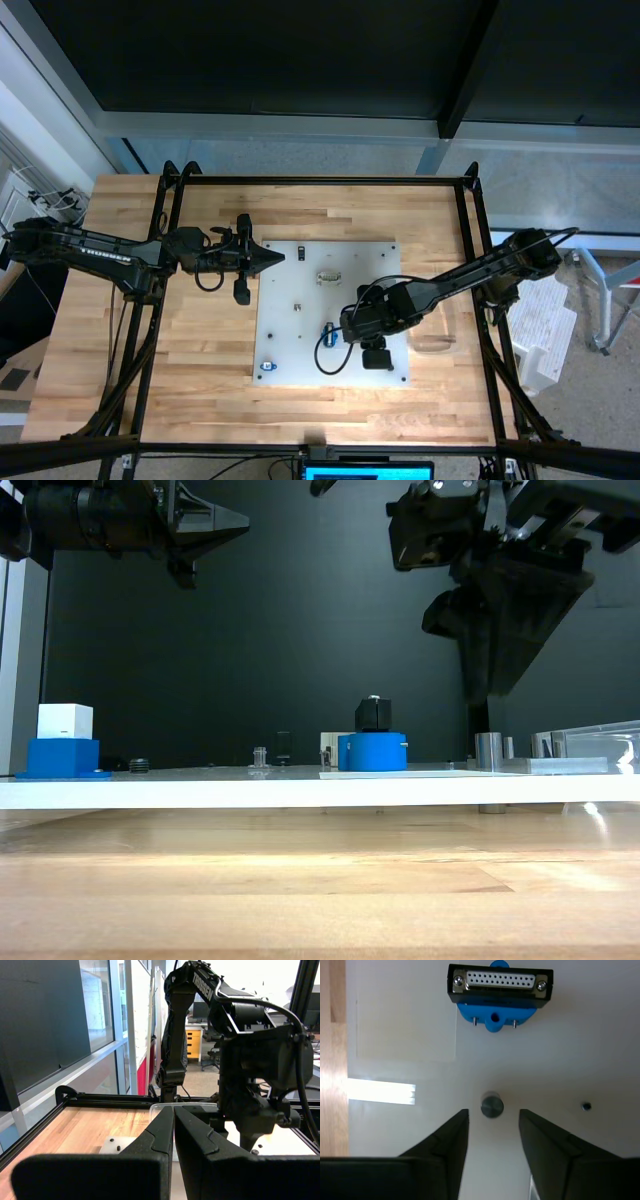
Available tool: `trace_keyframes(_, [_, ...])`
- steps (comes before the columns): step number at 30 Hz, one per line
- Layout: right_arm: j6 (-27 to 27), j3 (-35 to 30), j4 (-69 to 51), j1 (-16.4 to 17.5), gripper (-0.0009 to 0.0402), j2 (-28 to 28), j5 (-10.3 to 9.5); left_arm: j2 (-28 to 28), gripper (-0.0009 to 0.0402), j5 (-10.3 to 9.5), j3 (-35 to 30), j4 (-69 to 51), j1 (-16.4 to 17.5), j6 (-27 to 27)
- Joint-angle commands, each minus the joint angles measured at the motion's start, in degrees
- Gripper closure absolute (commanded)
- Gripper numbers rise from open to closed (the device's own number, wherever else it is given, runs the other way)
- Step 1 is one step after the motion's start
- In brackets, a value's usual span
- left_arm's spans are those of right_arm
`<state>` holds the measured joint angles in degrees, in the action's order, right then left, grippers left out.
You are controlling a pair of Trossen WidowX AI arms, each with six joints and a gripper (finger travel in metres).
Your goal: Remove the 16mm cylinder and place in the container
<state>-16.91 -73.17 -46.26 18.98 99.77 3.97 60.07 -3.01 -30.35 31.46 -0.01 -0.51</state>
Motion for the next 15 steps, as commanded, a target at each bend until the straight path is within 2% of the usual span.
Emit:
trace_keyframes(1, [-0.2, 0.0, 0.7, 0.0, 0.0210, 1.3, -0.52, 0.0, 0.0393, 0.00, 0.0, 0.0, 0.0, 0.0])
trace_keyframes(7, [-0.2, 0.0, 1.1, 0.0, 0.0173, 2.6, -0.42, 0.0, 0.0393, -0.02, 0.0, 0.0, 0.0, 0.0])
trace_keyframes(15, [-0.3, 0.0, 2.2, -0.1, 0.0183, 4.9, -0.46, 0.0, 0.0393, 0.00, 0.0, 0.0, 0.0, 0.0])
